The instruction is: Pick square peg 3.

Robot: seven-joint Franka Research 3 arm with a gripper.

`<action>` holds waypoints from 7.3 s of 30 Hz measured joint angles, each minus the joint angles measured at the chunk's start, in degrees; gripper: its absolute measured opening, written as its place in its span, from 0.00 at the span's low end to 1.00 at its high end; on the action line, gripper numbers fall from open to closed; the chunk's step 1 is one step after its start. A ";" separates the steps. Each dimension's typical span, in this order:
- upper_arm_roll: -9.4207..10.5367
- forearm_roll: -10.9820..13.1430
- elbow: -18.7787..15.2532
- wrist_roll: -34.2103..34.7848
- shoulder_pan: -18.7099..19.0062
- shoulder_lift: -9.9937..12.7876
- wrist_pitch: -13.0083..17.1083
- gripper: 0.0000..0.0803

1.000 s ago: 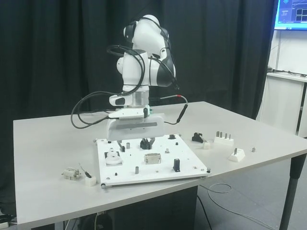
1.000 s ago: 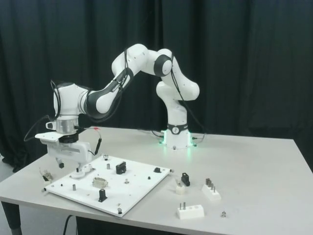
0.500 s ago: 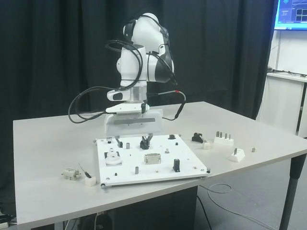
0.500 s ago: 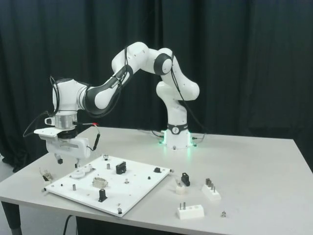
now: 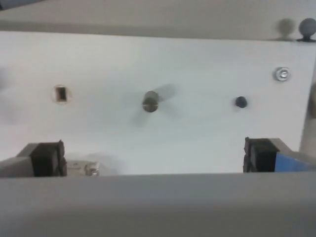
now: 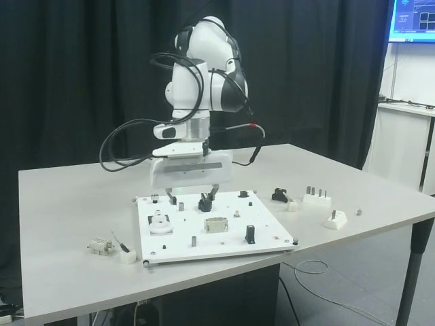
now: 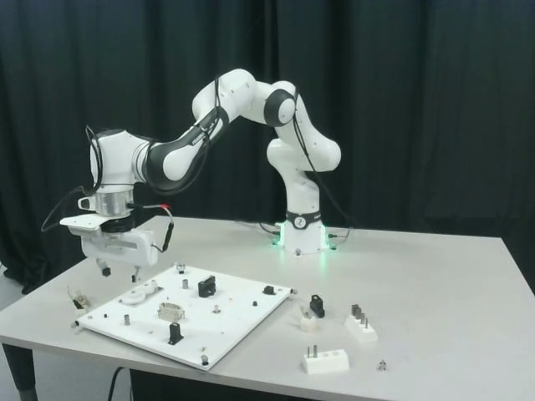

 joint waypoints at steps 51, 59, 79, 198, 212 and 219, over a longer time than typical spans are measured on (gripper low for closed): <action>0.02 0.76 -3.85 2.14 28.55 -9.61 -16.82 1.00; 0.02 0.47 -7.83 4.21 34.37 -11.01 -15.03 1.00; 0.02 -3.14 -19.34 7.95 44.70 -13.87 -5.16 1.00; 3.89 -4.19 -44.56 8.04 52.28 -14.95 29.92 0.23; 3.91 -3.32 -44.56 9.61 51.92 -16.03 29.80 0.14; 3.91 -3.25 -44.57 10.47 51.93 -18.60 27.50 0.15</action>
